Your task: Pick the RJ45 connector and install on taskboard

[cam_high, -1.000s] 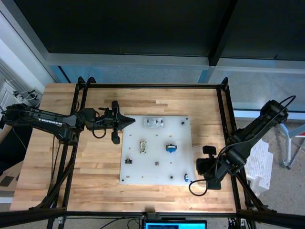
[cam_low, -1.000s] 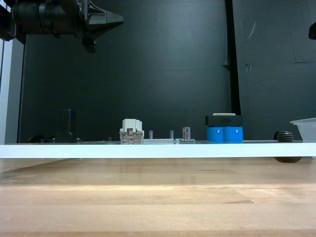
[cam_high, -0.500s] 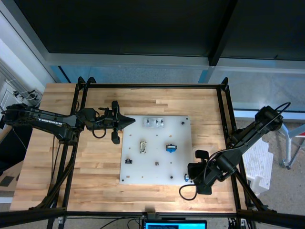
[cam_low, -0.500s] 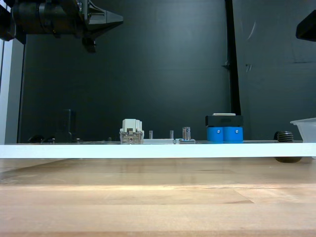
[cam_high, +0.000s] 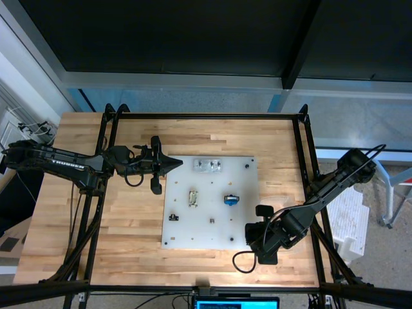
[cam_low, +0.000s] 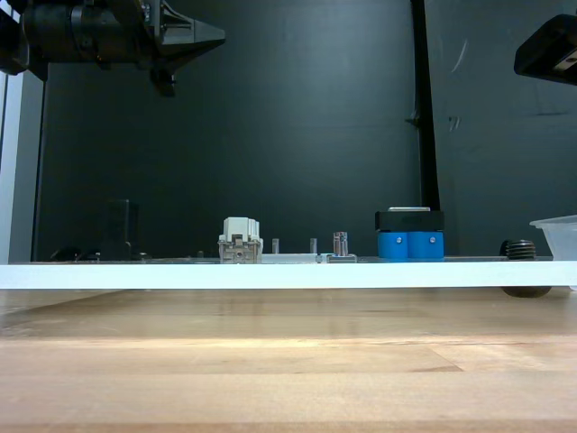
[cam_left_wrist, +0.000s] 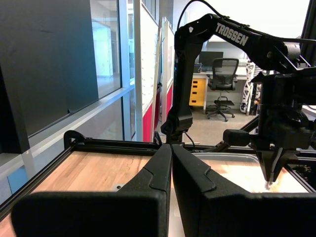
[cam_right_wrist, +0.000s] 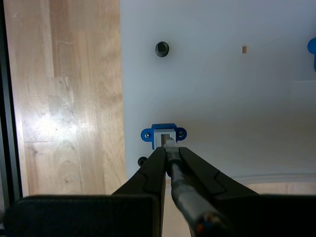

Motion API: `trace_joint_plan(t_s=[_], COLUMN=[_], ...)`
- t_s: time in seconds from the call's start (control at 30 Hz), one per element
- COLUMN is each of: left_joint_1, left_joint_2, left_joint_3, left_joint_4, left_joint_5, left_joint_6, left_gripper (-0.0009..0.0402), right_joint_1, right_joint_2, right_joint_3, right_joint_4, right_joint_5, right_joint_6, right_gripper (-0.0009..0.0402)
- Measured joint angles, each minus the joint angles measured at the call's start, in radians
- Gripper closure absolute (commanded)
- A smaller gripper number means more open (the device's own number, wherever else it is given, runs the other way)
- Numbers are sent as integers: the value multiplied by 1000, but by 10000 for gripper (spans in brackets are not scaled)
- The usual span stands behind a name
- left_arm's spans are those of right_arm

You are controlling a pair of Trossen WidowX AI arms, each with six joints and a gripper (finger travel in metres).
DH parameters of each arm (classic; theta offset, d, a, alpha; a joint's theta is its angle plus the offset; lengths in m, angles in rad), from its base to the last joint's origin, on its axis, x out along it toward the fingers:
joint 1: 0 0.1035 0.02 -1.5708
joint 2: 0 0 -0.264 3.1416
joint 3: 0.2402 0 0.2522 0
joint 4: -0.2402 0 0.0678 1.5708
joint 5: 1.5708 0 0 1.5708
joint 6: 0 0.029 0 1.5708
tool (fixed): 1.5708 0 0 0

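The right arm [cam_high: 328, 190] reaches in from the table's right edge, bent down toward the near right corner of the board [cam_high: 212, 187]. The right gripper [cam_high: 256, 239] hangs there, pointing straight down. Its jaws are closed almost together, pinching the connector [cam_right_wrist: 171, 143] at the end of a grey cable [cam_right_wrist: 183, 195] that runs back between the fingers [cam_right_wrist: 150, 173]. The connector's tip lines up with the opening of a blue socket [cam_right_wrist: 163, 133] fixed on the board. Whether it touches the socket or hangs above it cannot be told.

The socket stands close to the board's edge, with the bare wood of the table [cam_right_wrist: 69, 98] just beside it. Past the socket the white board lies bare as far as a black knob [cam_right_wrist: 161, 48]. The other fittings at mid-board, a blue one [cam_high: 230, 199] and a pale one [cam_high: 192, 197], are well apart from the gripper. A clear tray [cam_low: 557, 234] sits just off the board's right side.

The left arm [cam_high: 58, 161] stretches level from the left edge, high over the table. The left gripper [cam_high: 175, 165] hovers at the board's far left corner, its jaws pressed together on nothing.
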Motion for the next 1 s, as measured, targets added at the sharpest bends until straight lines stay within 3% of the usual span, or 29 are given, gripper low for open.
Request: trace_joint_plan(t_s=[1.0], left_joint_1=[0], left_joint_2=[0], left_joint_3=[0], left_joint_4=[0], left_joint_5=[0], left_joint_6=[0], left_gripper=[393], right_joint_1=[1], right_joint_2=[39], right_joint_3=[-15], right_joint_4=[33], right_joint_5=[-5], right_joint_6=[3], right_gripper=[393])
